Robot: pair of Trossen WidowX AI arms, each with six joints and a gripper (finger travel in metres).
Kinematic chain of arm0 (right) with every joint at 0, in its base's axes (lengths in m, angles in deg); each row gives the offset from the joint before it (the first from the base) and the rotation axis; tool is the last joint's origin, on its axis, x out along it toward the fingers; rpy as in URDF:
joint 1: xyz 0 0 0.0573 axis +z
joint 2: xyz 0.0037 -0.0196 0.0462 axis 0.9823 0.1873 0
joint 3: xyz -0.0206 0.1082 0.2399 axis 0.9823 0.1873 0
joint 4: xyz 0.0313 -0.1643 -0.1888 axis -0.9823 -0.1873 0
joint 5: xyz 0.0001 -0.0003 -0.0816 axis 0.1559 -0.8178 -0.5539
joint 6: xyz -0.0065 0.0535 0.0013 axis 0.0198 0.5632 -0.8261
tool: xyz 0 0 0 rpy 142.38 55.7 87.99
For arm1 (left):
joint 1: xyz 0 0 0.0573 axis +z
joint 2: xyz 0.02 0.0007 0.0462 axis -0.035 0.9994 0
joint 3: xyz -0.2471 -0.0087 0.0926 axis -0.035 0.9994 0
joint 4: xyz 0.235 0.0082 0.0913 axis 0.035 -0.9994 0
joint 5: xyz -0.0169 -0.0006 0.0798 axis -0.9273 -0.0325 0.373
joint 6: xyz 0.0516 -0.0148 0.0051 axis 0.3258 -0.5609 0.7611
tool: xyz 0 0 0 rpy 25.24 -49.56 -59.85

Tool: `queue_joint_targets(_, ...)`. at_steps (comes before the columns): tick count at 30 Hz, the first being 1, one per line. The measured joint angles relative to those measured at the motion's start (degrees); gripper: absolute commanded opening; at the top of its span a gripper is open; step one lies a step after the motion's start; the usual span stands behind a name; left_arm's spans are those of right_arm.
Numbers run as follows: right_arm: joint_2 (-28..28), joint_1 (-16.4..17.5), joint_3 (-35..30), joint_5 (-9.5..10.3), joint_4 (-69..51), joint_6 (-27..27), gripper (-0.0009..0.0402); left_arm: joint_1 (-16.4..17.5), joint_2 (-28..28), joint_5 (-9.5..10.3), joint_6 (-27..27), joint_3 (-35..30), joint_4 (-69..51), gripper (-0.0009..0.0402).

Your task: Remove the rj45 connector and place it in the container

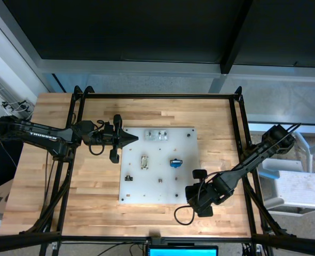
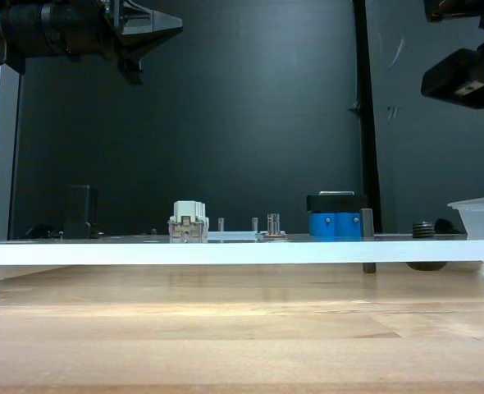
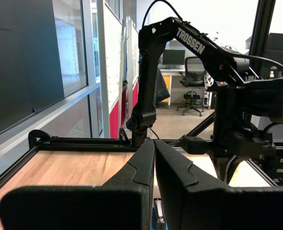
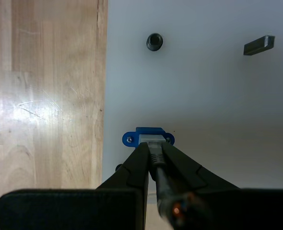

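Right gripper [image 4: 153, 149] holds the small plug [image 4: 148, 137] lifted above the white board [image 1: 147, 186].
Its fingers are clamped on the plug, so the carry probably comes next: over the clear tray [image 2: 480, 212], then release. Left gripper [image 1: 130, 138] hangs closed by the board's left edge.

The pale, streaky-grained wooden worktop [image 1: 93, 186] carries a plain white board [image 1: 147, 193]. The black left tool [image 1: 136, 138] hangs over its far-left edge. The black right tool [image 4: 152, 148], near-right, pinches the tiny blue-and-dark rj45 connector [image 4: 147, 137].
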Motion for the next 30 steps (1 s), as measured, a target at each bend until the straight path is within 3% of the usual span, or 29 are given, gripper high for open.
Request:
queue_joint_targets(17, -4.5, 0.3, -7.9, -0.28, -9.3, 0.9, 0.0, 0.0, 0.0, 0.0, 0.0, 0.0, 0.0, 0.0001)
queue_joint_targets(30, -11.0, 1.4, -2.0, -0.11, -9.5, 4.1, 0.0, 0.0, 0.0, 0.0, 0.0, 0.0, 0.0, 0.0001)
